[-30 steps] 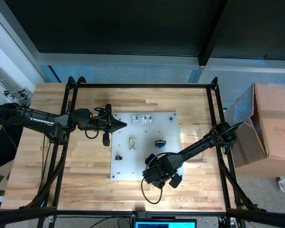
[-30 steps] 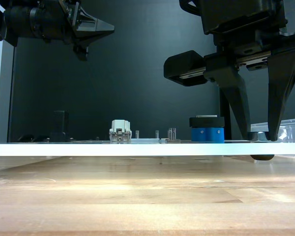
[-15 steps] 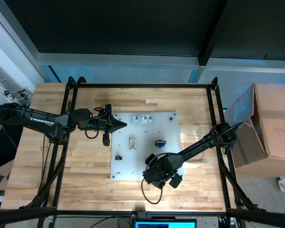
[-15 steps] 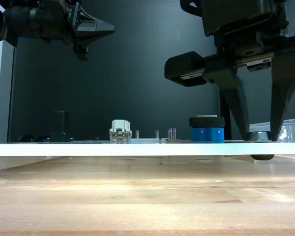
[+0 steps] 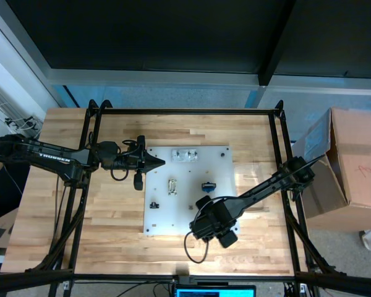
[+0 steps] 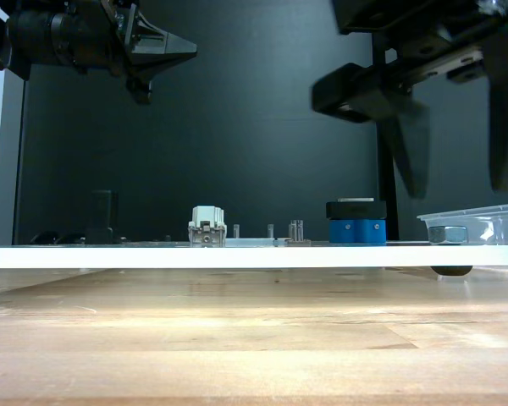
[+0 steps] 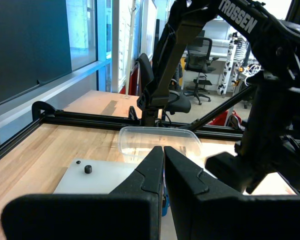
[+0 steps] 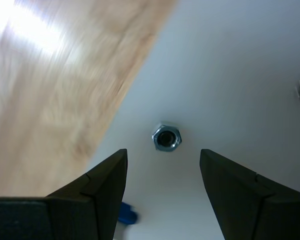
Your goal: Unfasten the M12 nut and place it in the container
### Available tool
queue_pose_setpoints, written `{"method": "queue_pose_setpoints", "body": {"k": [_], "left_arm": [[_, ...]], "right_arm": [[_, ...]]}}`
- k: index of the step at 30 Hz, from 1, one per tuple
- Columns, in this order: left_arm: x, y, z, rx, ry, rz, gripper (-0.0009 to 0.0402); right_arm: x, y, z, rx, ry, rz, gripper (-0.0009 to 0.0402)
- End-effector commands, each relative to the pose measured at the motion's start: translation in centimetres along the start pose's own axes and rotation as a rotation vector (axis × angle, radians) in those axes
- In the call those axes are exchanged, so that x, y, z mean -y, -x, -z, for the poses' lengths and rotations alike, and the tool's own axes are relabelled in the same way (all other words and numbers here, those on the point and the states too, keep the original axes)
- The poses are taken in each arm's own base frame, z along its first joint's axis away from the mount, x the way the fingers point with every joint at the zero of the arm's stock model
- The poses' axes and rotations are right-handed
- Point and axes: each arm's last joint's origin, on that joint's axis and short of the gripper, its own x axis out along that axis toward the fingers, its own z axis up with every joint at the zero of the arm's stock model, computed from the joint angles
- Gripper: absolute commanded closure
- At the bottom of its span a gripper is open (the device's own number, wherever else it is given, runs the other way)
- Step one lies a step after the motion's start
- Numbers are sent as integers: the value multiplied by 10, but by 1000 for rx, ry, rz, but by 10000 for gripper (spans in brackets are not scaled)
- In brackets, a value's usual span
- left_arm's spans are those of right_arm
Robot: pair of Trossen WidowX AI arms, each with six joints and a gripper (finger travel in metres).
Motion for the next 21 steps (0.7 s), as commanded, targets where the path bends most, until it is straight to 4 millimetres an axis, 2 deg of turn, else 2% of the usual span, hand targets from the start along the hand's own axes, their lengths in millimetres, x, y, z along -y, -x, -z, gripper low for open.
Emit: {"method": "queue_pose_setpoints", "body": {"k": [1,4,10,13,16,21], "left_arm": [[0,0,0,0,0,0,393],[0,0,0,0,0,0,393],[0,0,0,0,0,0,393],[0,0,0,0,0,0,393],[0,0,0,0,0,0,393],[0,0,0,0,0,0,393]], "right_arm": [[0,8,2,15,-301,-3,222],[-1,11,4,4,-453,-38,267],[-6,9,3,-21,-489,-146,401],[-8,4,0,-19,-495,-201,380],[-11,-2,-2,-25,-492,-254,394],[-11,-8,-2,-31,-489,-245,394]]}}
